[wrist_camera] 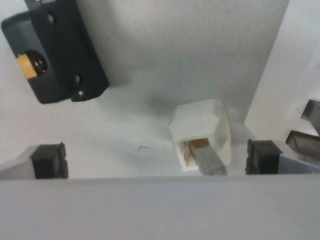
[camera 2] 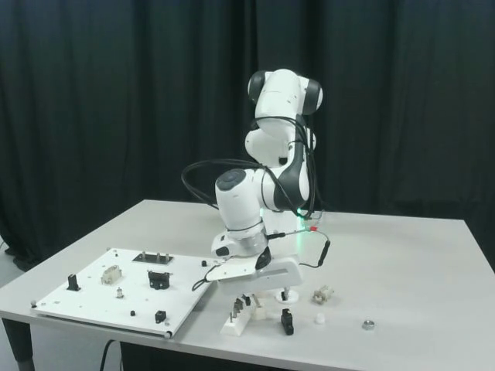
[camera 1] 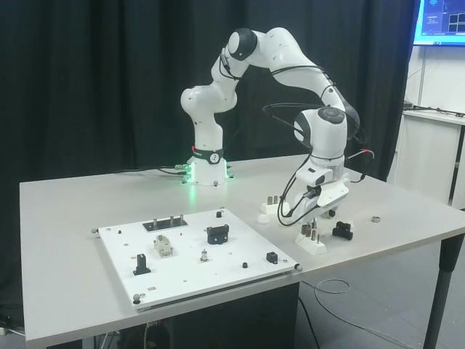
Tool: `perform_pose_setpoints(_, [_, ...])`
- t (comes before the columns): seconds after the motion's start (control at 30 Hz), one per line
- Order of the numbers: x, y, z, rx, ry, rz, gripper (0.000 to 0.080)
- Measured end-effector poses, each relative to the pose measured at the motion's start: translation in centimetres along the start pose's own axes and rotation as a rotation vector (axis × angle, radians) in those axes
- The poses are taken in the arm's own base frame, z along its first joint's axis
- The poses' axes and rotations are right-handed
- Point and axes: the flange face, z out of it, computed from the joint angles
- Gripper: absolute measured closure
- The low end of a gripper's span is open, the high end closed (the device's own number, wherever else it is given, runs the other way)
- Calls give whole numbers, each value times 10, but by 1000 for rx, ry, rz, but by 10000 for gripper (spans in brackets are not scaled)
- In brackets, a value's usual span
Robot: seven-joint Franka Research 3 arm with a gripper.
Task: Pick Ethernet.
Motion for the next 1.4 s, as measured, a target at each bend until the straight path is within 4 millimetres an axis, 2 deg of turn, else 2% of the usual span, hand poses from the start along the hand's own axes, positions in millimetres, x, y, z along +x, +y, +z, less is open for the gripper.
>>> perform_pose_setpoints(0.17, [0,0,1,-1,1,-2,3])
perform_pose_setpoints(0.2, [0,0,1,-2,1,-2,122])
perform_pose_setpoints(0.47, [0,0,2,-12,5,-8,122])
perform_pose_setpoints(0.5, [0,0,2,-14,6,-9,468])
perform_pose_setpoints(0.7, [1,1,3,-20,8,-11,468])
perform_pose_setpoints(0.73, [1,1,3,-21,9,-12,644])
perform_pose_setpoints(0.87, [1,2,2,-24,11,-13,644])
perform_pose_setpoints(0.9, [2,2,2,-25,12,-13,731])
perform_pose_setpoints(1.4, [5,7,-7,-29,26,14,731])
